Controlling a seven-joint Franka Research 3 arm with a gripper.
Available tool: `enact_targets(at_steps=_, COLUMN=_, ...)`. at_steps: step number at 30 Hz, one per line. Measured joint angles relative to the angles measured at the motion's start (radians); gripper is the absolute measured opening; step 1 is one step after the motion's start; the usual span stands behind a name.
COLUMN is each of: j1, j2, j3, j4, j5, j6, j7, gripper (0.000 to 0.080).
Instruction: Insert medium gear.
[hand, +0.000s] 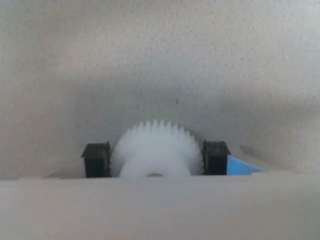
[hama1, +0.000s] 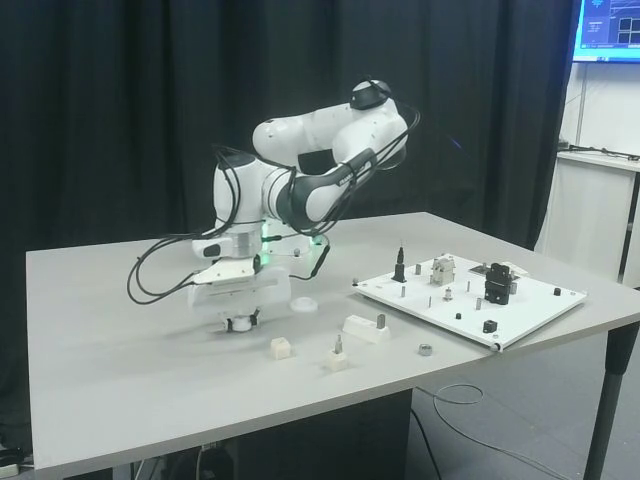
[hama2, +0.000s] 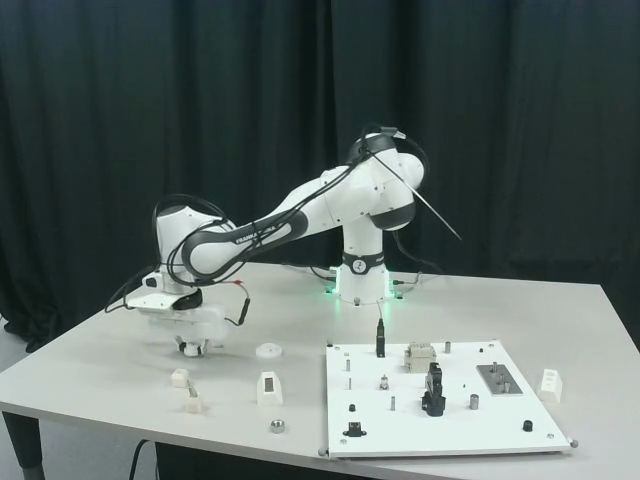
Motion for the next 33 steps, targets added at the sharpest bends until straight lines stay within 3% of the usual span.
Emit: enact_targets(at_steps=33, j1=0.025, j2=-0.001, j3=-0.021, j4=0.001, j5=-0.011, j6=-0.021, j7=0.000, gripper=0.0398)
